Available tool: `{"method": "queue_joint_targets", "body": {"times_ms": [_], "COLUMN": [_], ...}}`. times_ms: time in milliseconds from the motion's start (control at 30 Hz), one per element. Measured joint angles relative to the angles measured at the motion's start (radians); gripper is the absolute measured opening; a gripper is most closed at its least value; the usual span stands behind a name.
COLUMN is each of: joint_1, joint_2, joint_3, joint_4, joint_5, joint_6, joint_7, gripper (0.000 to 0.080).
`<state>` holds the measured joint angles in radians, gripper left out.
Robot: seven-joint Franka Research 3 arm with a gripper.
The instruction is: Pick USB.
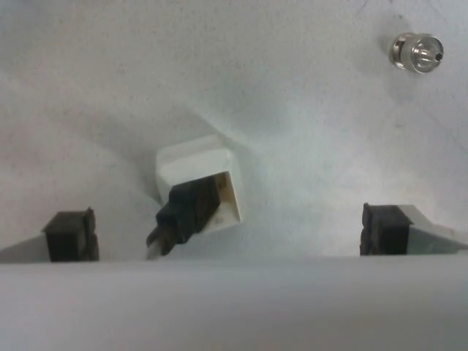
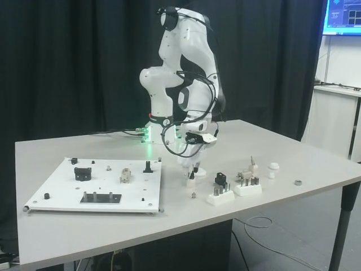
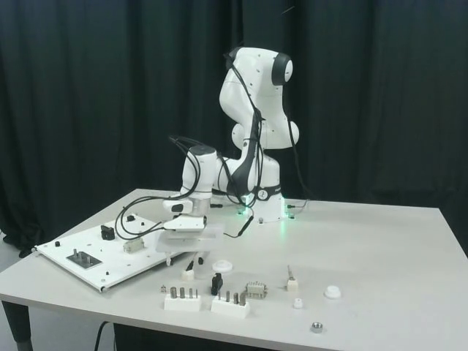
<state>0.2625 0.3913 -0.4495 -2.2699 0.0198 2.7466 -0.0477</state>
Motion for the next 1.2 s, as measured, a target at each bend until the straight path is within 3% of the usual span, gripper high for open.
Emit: {"method": "queue_joint_targets", "body": {"times_ms": [267,300,467,500,767,800,1000,1033,1200], "joint_1": [-0.022,-0.024,-0.031,-0.032,-0.035,-0.036,-0.036,-0.036,-0.038], "joint_2": [0.008,0.008,0.008,0.008,0.008,0.008,0.008,0.008,0.008], "joint_3": [0.016,0.017,0.024,0.025,0.032,0.033,0.034,0.034,0.034], "joint_4": [0.006,0.006,0.009,0.010,0.014,0.015,0.020,0.021,0.036], "joint_5": [0.000,0.000,0.002,0.002,0.004,0.005,0.006,0.006,0.006], "joint_6": [0.004,0.004,0.004,0.004,0.003,0.002,-0.003,-0.004,-0.012], "joint_7": [0.000,0.000,0.000,0.001,0.001,0.001,0.001,0.001,0.003], "gripper": [0.0800,0.0674,0.0674,0.0512,0.0512,0.0162,0.0162,0.0066,0.0067]}}
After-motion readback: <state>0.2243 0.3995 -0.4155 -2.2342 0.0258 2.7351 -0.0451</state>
